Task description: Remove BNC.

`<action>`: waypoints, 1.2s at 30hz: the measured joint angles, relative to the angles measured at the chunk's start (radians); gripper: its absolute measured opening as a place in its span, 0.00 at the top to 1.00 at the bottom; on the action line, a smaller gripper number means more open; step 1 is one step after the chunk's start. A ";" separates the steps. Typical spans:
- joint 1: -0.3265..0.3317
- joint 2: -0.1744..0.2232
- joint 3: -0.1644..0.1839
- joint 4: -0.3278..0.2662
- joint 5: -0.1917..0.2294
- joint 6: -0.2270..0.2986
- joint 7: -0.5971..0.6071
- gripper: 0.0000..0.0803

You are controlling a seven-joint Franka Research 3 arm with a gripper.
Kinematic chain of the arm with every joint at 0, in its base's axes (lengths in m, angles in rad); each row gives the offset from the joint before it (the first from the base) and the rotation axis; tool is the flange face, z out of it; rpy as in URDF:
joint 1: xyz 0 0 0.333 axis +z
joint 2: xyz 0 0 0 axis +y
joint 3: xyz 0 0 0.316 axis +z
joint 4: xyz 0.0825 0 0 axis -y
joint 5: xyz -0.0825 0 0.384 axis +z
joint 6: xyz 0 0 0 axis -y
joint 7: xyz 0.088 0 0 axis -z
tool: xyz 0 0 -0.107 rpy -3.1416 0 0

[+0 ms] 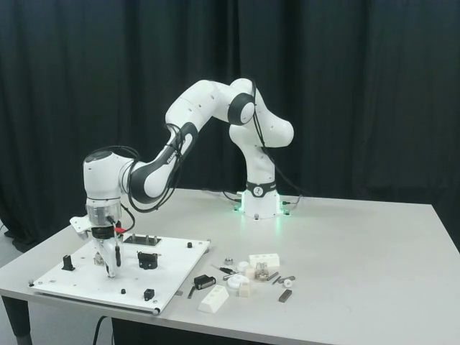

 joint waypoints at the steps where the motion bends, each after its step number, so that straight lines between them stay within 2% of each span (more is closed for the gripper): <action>1: -0.001 0.000 0.000 0.000 0.004 0.000 -0.016 0.85; 15: -0.007 -0.001 -0.001 -0.001 0.033 -0.006 -0.278 0.85; 36: -0.005 -0.001 -0.002 0.000 0.031 -0.007 -0.593 0.85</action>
